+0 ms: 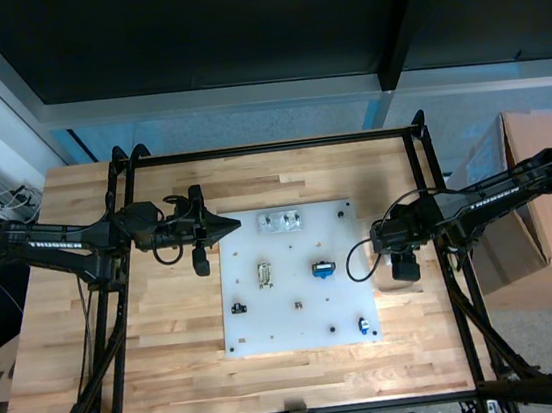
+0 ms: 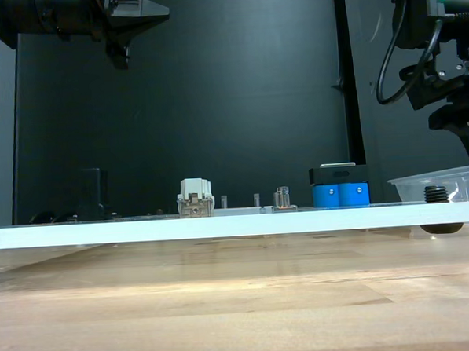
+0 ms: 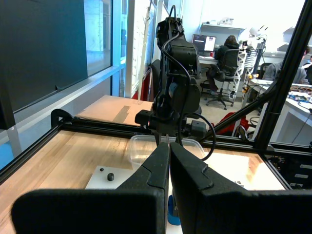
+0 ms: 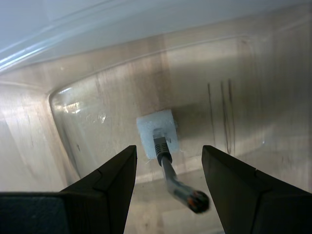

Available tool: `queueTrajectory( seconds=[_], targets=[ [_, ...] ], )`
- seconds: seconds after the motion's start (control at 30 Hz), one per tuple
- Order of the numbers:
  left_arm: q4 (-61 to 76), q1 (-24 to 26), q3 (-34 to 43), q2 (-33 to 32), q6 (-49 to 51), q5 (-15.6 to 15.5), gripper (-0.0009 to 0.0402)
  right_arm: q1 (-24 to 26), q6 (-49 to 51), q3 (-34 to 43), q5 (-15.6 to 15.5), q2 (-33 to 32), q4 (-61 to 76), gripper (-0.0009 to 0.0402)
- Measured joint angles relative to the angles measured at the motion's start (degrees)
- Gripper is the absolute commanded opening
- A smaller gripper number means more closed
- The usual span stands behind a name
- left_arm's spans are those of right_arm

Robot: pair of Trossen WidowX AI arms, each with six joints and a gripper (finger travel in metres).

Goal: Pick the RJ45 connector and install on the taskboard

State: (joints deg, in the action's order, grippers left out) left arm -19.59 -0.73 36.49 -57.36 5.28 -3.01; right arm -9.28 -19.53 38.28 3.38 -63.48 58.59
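The RJ45 connector [image 4: 159, 139] lies free on the floor of a clear plastic bin [image 4: 87, 112], its plug end at a small white square block and a short black cable trailing from it. My right gripper [image 4: 169, 149] hangs open just above it, one finger on each side, touching nothing. From above, the right gripper [image 1: 386, 243] is over the bin [image 1: 378, 285] at the right edge of the white taskboard [image 1: 298, 304]. My left gripper [image 1: 226, 228] is shut and empty, raised over the board's left edge and pointing right.
On the board stand a blue block [image 1: 322, 269], a grey connector [image 1: 263, 274], a silver part [image 1: 281, 222] and a small blue piece [image 1: 369, 328]. Black frame rails [image 1: 269, 148] border the table. A cardboard box [image 1: 548, 203] stands at the right.
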Motion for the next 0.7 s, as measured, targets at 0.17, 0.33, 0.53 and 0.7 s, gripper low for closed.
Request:
queueTrajectory(
  seconds=[0.17, 0.33, 0.53, 0.7],
  targets=[
    [0.0, 0.0, 0.0, -0.1, 0.0, 0.0, 0.0000, -0.1, 2.1, -0.5, -0.1, 0.0, -1.0, 0.0172],
    [0.0, 0.0, 0.0, -0.1, 0.0, 0.0, 0.0000, -0.1, 2.3, -1.3, -0.2, 0.0, -1.4, 0.0149],
    [0.0, 0.0, 0.0, -0.1, 0.0, 0.0, 0.0000, -0.1, 2.5, -1.8, -0.5, 0.0, -1.8, 0.0122],
    [0.0, 0.0, 0.0, -0.1, 0.0, 0.0, 0.0000, -0.1, 2.5, -1.8, -0.5, 0.0, -1.9, 0.0093]
  ],
)
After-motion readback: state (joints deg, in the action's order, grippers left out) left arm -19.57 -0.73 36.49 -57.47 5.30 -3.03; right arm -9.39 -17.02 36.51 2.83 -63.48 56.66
